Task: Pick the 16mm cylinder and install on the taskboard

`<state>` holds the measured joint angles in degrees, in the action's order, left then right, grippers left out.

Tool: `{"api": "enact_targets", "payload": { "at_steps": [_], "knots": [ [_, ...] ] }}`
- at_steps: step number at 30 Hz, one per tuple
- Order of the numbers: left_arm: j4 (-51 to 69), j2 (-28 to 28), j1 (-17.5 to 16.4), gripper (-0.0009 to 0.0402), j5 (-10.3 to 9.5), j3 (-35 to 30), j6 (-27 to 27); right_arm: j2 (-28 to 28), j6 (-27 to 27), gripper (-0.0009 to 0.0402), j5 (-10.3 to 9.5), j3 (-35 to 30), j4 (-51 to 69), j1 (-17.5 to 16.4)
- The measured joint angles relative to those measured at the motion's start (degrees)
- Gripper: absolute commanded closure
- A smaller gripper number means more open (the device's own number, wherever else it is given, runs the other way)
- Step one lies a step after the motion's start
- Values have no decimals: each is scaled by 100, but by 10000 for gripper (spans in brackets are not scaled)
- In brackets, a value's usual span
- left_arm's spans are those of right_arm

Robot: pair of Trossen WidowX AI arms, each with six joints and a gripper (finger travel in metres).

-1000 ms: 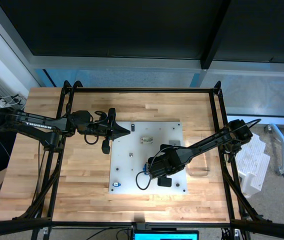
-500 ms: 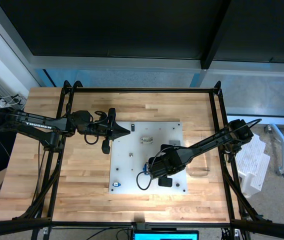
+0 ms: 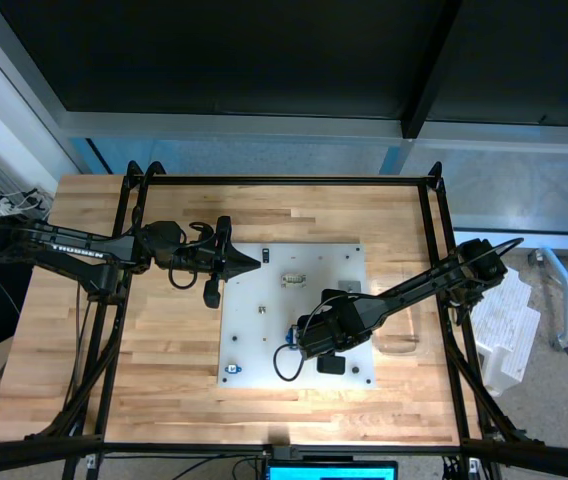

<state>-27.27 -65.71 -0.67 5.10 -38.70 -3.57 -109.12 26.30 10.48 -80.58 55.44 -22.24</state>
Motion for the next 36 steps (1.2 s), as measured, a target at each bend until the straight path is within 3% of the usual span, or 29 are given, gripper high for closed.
{"api": "enact_targets", "payload": {
  "at_steps": [16,23,36],
  "knots": [
    [0,0,0,393,0,-2,-2,0,195,393,-66,9,4,-166],
    [-2,0,0,393,0,0,0,0,210,393,-210,20,33,-262],
    [-2,0,0,393,0,-2,0,2,-9,393,-96,11,-9,-398]
  ]
}}
